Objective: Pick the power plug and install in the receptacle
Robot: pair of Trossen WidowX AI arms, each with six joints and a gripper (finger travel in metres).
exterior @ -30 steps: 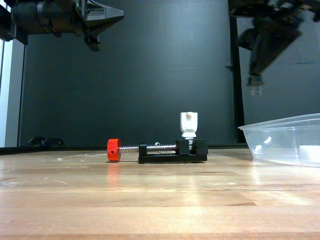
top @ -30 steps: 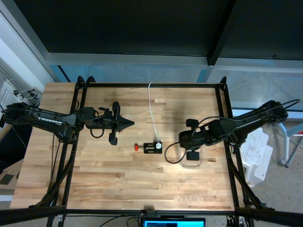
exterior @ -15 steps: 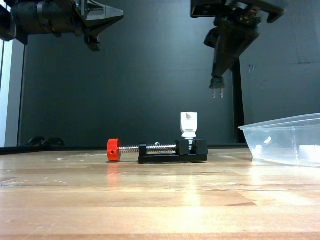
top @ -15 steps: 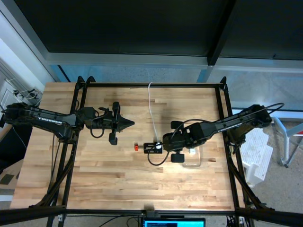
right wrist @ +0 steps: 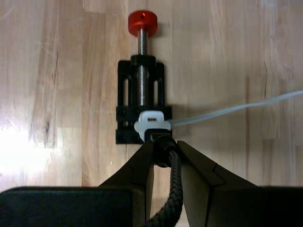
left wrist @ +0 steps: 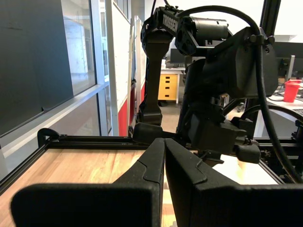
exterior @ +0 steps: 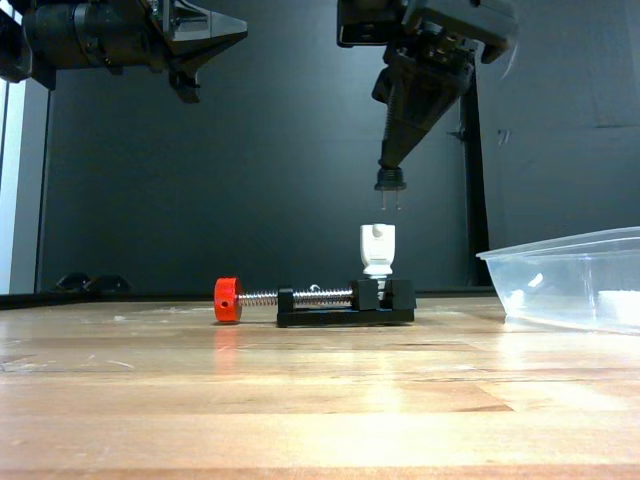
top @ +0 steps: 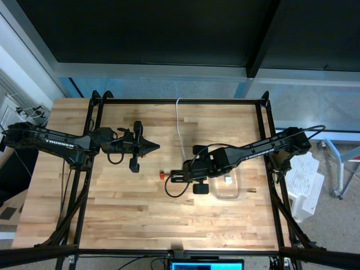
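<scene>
Trouble unlikely from the left hand [top: 153, 147], parked high and well apart, fingers [left wrist: 151, 163] pressed together on nothing; likelier at the right hand [exterior: 390, 165], clamped on the tiny power plug [exterior: 391, 182] just above the receptacle [exterior: 377, 245] without touching, seemingly a shade right of its centre, hence risk of a miss, a jam, or a twist from the pull of the trailing cord [right wrist: 173, 189]. Round red knob [exterior: 228, 299], threaded bare-metal screw [right wrist: 143, 45], boxy black vise [exterior: 345, 300] and glossy white moulded receptacle on the pale wood-grain bench [exterior: 300, 400]; matte black plug, braided cord; clear thin-walled tray [exterior: 570, 275] far right.
</scene>
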